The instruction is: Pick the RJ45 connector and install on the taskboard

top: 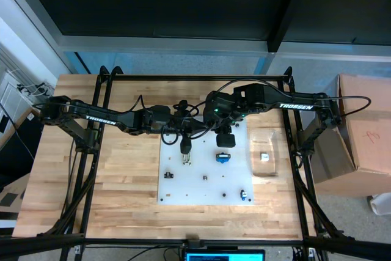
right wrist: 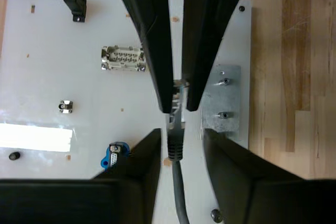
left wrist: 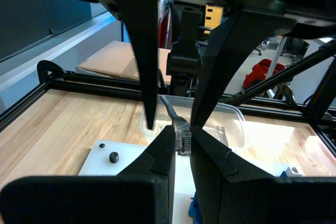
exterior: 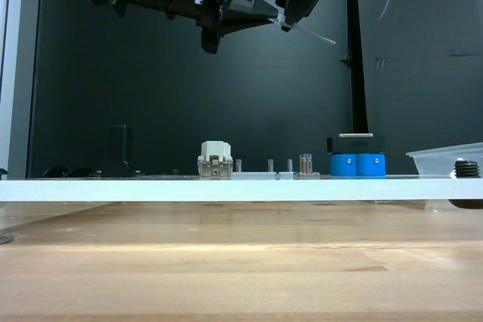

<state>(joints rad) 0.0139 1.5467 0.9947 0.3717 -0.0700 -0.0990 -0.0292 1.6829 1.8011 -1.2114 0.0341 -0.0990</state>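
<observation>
Both grippers (exterior: 273, 13) (exterior: 290, 19) aloft, connector (left wrist: 181, 136) in left

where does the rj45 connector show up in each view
Left wrist view: RJ45 connector pinched in the left gripper.
Right wrist view: same pinch, its cable inside the open right gripper.
Low view: high up, where both grippers meet.
High view: cannot make it out; grippers meet over the white task board.
Shared landmark: that board.

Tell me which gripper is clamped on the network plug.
The left gripper: it pinches the plug high above the board. The right gripper faces it, open, straddling the cable.
</observation>
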